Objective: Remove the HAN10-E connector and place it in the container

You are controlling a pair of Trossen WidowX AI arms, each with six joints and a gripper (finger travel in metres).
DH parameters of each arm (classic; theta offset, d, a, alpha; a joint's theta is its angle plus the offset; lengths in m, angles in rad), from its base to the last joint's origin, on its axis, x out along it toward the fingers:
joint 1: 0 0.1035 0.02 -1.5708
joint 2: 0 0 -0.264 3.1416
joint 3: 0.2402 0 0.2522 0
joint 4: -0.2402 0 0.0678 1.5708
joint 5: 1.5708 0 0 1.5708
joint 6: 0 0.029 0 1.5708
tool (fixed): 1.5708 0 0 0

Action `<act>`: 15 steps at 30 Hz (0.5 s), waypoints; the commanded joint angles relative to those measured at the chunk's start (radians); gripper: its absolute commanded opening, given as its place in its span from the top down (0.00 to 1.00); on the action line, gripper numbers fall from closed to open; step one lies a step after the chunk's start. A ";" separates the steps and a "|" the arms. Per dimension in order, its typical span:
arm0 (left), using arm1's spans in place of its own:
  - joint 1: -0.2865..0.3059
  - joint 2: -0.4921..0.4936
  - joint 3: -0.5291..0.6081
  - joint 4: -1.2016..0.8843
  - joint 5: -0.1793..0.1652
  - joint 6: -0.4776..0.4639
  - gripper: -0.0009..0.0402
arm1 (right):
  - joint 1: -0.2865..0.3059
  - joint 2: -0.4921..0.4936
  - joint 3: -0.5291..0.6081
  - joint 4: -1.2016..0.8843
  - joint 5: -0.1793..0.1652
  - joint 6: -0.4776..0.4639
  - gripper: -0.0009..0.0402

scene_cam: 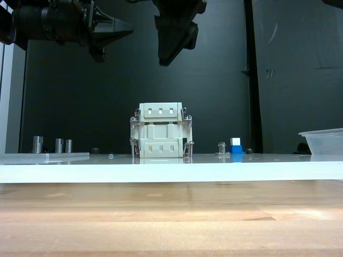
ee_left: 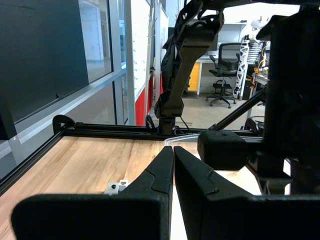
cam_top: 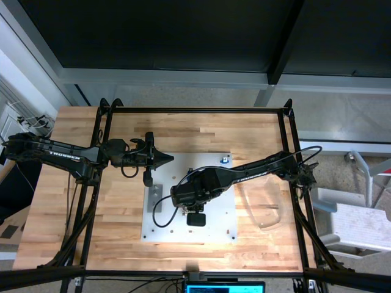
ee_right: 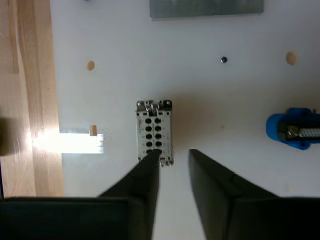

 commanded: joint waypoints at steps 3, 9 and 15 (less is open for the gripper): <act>0.000 0.000 0.000 0.001 0.000 0.000 0.98 | 0.005 0.016 -0.002 0.032 0.003 0.005 0.49; 0.000 0.000 0.000 0.000 0.000 0.000 0.98 | 0.008 0.045 -0.003 0.039 0.002 0.027 0.29; 0.000 0.000 0.000 0.000 0.000 0.000 0.98 | 0.017 0.072 -0.003 0.041 0.002 0.034 0.23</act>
